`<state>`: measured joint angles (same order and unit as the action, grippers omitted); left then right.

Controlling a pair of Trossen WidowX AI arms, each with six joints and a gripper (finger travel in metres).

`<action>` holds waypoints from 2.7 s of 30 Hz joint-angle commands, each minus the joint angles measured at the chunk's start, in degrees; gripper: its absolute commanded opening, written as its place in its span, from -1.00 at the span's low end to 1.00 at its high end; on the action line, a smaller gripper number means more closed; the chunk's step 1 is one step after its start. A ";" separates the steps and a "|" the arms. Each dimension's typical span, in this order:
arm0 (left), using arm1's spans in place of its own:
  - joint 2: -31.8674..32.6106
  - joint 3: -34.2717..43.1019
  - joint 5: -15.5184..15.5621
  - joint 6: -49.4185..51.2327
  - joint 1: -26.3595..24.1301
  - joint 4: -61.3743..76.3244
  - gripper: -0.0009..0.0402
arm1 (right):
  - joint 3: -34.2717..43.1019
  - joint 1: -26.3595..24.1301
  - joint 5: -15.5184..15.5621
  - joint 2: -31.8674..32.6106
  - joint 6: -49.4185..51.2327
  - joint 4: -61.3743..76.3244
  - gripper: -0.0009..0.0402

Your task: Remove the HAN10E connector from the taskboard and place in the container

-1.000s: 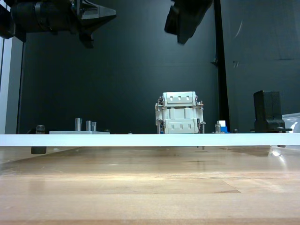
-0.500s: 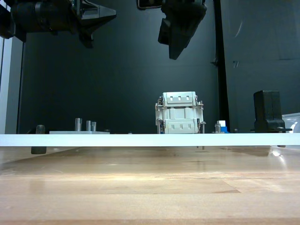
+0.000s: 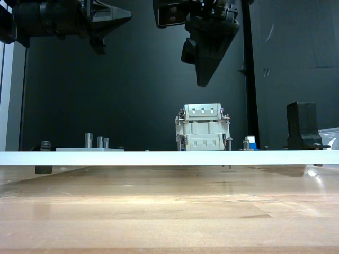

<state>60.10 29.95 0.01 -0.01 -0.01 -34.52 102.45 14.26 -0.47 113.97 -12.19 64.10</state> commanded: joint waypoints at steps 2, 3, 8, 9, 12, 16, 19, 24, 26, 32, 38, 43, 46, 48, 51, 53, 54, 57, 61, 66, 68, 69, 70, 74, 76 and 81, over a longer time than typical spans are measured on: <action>0.02 0.00 0.00 0.00 0.02 0.00 -0.96 | -1.60 0.44 0.02 -0.07 -0.81 -1.97 -0.96; 0.02 0.00 0.00 0.00 0.02 0.00 -0.96 | -1.88 0.52 0.02 -0.07 -0.90 -2.19 -0.96; 0.02 0.00 0.00 0.00 0.02 0.00 -0.96 | -3.39 0.83 0.00 -0.07 -1.05 -3.91 -0.96; 0.02 0.00 0.00 0.00 0.00 0.00 -0.96 | -3.50 0.85 -0.02 -0.07 -1.09 -4.07 -0.96; 0.02 0.00 0.00 0.00 0.00 0.00 -0.96 | -4.07 0.96 -0.09 -0.07 -1.36 -5.25 -0.95; 0.02 0.00 0.00 0.00 0.00 0.00 -0.96 | -5.16 1.01 -0.17 -0.07 -1.81 -6.71 -0.92; 0.02 0.00 0.00 0.00 0.00 0.00 -0.96 | -6.27 1.03 -0.11 -0.07 -2.40 -7.63 -0.87; 0.02 0.00 0.00 0.00 0.00 0.00 -0.96 | -7.56 1.03 -0.22 -0.07 -2.69 -8.17 -0.74; 0.02 0.00 0.00 0.00 0.02 0.00 -0.96 | -7.76 1.03 -0.22 -0.07 -3.10 -8.33 -0.68; 0.02 0.00 0.00 0.00 0.00 0.00 -0.96 | -7.74 1.01 -1.60 -0.07 -3.87 -8.31 -0.51; 0.02 0.00 0.00 0.00 0.00 0.00 -0.96 | -7.74 1.05 -1.53 -0.07 -3.87 -8.28 -0.39; 0.02 0.00 0.00 0.00 0.00 0.00 -0.96 | -7.74 1.05 -1.51 -0.07 -3.87 -8.28 -0.35; 0.02 0.00 -0.02 0.00 0.00 0.00 -0.96 | -7.74 1.05 -1.51 -0.07 -3.85 -8.28 -0.34; 0.02 0.00 -0.02 0.00 0.00 0.00 -0.96 | -7.74 1.07 -1.51 -0.07 -3.85 -8.28 -0.34; 0.02 0.00 -0.02 0.00 0.00 0.00 -0.96 | -7.74 1.11 -1.49 -0.09 -3.85 -8.28 -0.35; 0.02 0.00 0.00 0.00 0.00 0.00 -0.96 | -7.74 1.14 -1.49 -0.09 -3.85 -8.31 -0.34; 0.02 0.00 0.00 0.00 0.02 0.00 -0.96 | -7.74 1.14 -1.49 -0.09 -3.87 -8.31 -0.35; 0.02 0.00 0.00 0.00 0.02 0.00 -0.96 | -7.74 1.16 -1.49 -0.09 -3.87 -8.28 -0.34; 0.02 0.00 0.00 0.00 0.02 0.00 -0.96 | -7.74 1.18 -1.49 -0.09 -3.87 -8.31 -0.34; 0.02 0.00 0.00 0.00 0.02 0.00 -0.96 | -7.74 1.27 -1.46 -0.11 -3.89 -8.31 -0.34; 0.02 0.00 -0.02 0.00 0.02 0.00 -0.96 | -7.74 1.29 -1.46 -0.24 -3.89 -8.33 -0.35; 0.02 0.00 -0.02 0.00 0.02 0.00 -0.96 | -7.74 1.33 -1.49 -0.44 -3.89 -8.31 -0.35; 0.02 0.00 0.00 0.00 0.00 0.00 -0.96 | -7.74 1.38 -1.44 -0.55 -3.91 -8.31 -0.34; 0.02 0.00 -0.02 0.00 0.02 0.00 -0.96 | -7.74 1.49 -1.49 -1.66 -4.02 -8.28 -0.34; 0.02 0.00 0.00 0.00 0.00 0.00 -0.96 | -7.74 1.51 -1.51 -2.49 -4.04 -8.28 -0.34; 0.02 0.00 0.00 0.00 0.00 0.00 -0.96 | -7.74 1.51 -1.55 -4.79 -4.02 -7.93 -0.34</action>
<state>60.10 29.93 0.01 -0.01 -0.01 -34.50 94.41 15.62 -3.05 110.00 -16.36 56.71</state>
